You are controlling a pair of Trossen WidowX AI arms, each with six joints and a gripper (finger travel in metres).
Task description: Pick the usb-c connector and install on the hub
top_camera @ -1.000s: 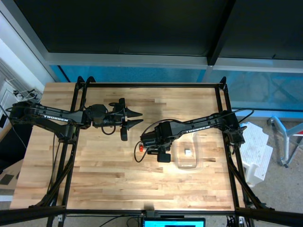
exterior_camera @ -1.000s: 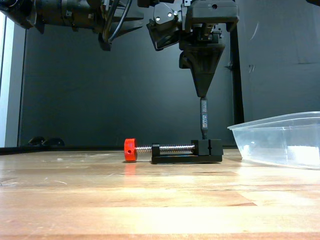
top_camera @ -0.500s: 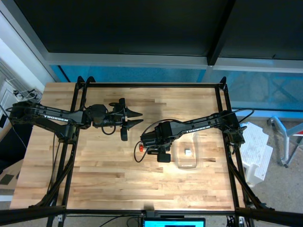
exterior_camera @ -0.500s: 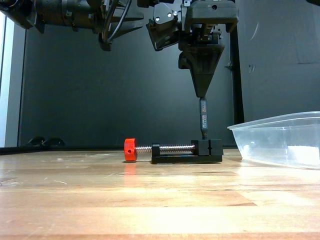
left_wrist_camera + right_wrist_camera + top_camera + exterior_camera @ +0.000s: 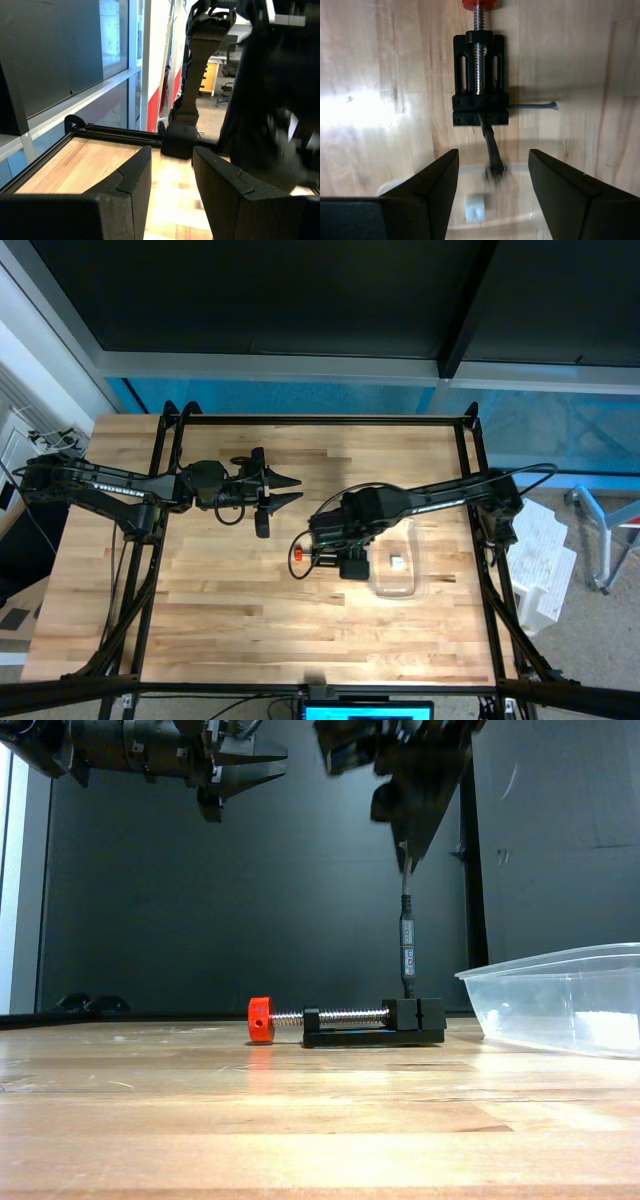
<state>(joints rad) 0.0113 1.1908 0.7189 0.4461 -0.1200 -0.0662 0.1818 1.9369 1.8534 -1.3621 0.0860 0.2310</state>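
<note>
The slim dark-grey usb-c connector (image 5: 407, 955) stands upright in the black rectangular hub (image 5: 375, 1020), just below the right gripper (image 5: 493, 154), jaws released. A straight lift should avoid side knocks. The left gripper (image 5: 172, 156) hangs well apart, jaws spread.

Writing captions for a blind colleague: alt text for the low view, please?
The usb-c connector stands upright in the hub, the right gripper above it, jaws open. The left gripper hangs high at left; a clear tray sits right.

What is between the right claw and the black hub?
The usb-c connector, standing upright on the hub, as the low view shows. The right claw hangs open above it; the left claw hangs open far left.
</note>
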